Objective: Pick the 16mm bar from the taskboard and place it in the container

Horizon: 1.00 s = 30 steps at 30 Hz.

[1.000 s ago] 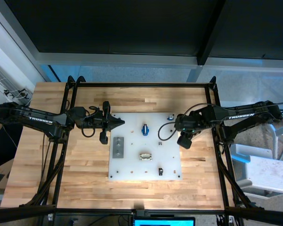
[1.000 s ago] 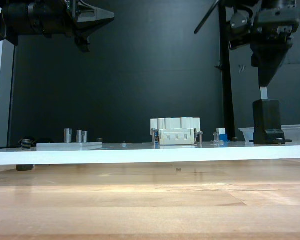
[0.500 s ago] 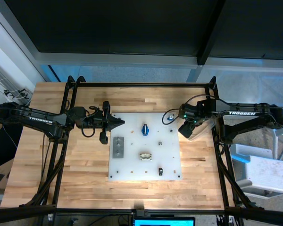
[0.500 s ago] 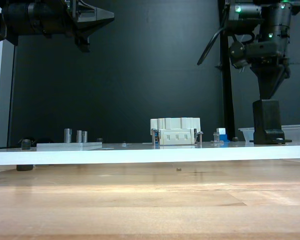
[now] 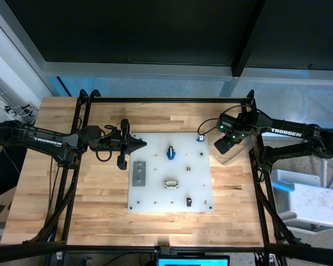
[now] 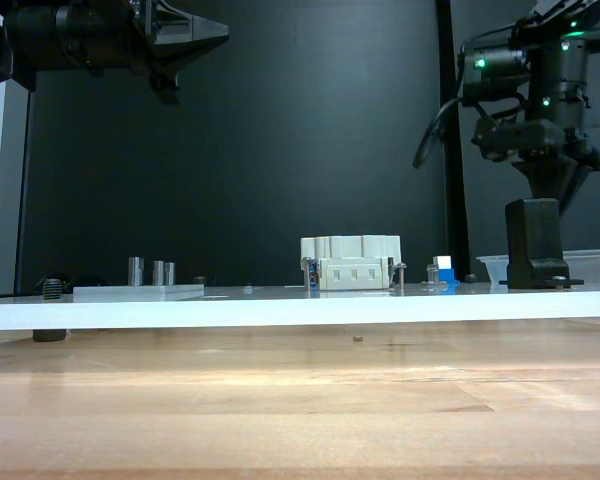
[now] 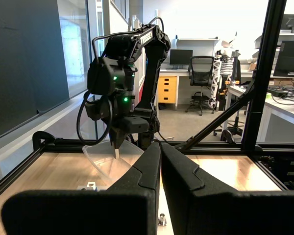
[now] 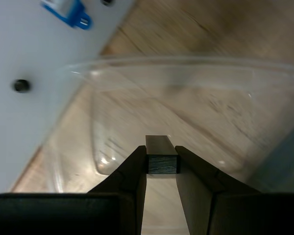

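My right claw (image 8: 160,159) clamps the 16mm bar (image 8: 159,143) end-down above the container (image 8: 196,66), at two o'clock of the taskboard (image 5: 155,191), judged ready for release. My left claw (image 5: 140,143), closed and empty, hovers at ten o'clock, out of the way.

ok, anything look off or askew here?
Nothing stands out. The right gripper holds the bar upright over the container; the left gripper hangs parked, shut, above the taskboard's far left corner.
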Tool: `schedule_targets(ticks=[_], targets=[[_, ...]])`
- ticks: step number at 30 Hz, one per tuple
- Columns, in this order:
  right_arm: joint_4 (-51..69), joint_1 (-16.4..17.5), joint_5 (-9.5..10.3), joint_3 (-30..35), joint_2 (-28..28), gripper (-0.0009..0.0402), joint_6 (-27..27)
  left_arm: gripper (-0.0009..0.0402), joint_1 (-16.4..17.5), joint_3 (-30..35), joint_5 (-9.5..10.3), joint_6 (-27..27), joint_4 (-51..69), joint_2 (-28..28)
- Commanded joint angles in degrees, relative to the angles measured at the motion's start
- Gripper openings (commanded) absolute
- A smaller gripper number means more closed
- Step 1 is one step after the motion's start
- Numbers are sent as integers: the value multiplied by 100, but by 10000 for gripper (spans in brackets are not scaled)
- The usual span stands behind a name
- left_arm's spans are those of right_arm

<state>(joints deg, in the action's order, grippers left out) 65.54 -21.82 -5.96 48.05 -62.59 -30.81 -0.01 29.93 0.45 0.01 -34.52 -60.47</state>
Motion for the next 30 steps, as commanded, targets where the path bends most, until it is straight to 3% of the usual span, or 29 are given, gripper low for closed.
schedule_targets(ticks=[1, 10, 21, 30], targets=[[28, -210, -4, -111, 28, 32, 31, 0, 2, 2, 0, 0, -2, -2], [7, -573, -4, -295, 46, 32, 192, 0, 2, 2, 0, 0, -2, -2], [-11, -581, -20, -367, 46, 34, 188, 0, 2, 2, 0, 0, -2, -2], [-24, -577, -48, -367, 46, 95, 188, 0, 2, 2, 0, 0, -2, -2]])
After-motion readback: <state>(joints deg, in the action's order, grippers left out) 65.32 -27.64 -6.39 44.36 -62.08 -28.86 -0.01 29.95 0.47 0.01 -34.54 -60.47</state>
